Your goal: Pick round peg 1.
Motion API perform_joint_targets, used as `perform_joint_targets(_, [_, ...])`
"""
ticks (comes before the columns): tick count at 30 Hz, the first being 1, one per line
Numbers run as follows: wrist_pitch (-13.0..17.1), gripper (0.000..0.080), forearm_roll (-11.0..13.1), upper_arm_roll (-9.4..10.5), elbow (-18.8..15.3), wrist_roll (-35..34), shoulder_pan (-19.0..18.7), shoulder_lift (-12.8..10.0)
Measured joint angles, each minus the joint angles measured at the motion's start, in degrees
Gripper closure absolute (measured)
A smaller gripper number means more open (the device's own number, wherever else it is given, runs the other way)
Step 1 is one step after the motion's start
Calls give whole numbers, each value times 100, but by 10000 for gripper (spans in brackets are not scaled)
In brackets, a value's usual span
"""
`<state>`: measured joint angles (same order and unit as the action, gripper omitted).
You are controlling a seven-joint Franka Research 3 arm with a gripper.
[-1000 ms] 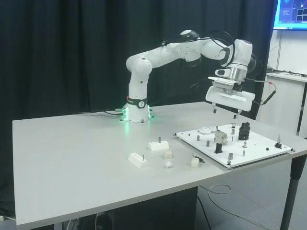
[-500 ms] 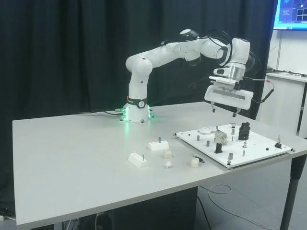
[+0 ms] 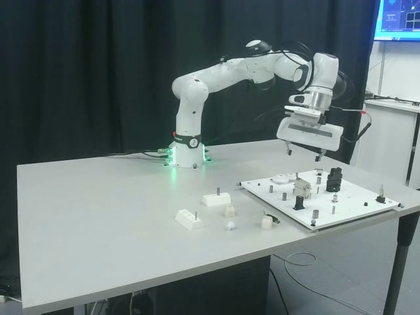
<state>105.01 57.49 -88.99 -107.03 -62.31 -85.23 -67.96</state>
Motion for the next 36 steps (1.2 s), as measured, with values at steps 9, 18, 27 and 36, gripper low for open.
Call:
perform_joint_targets(9, [179,3,-16,-45,-294,803,13,-7])
perform_joint_targets(18, [381,3,-16,-149,-573,1591,139,-8])
perform_joint_targets(27, [418,3,-16,-242,-686,2406,408,-7])
perform_joint_targets(36, [419,3,-14,-266,-704,3289,761,-7])
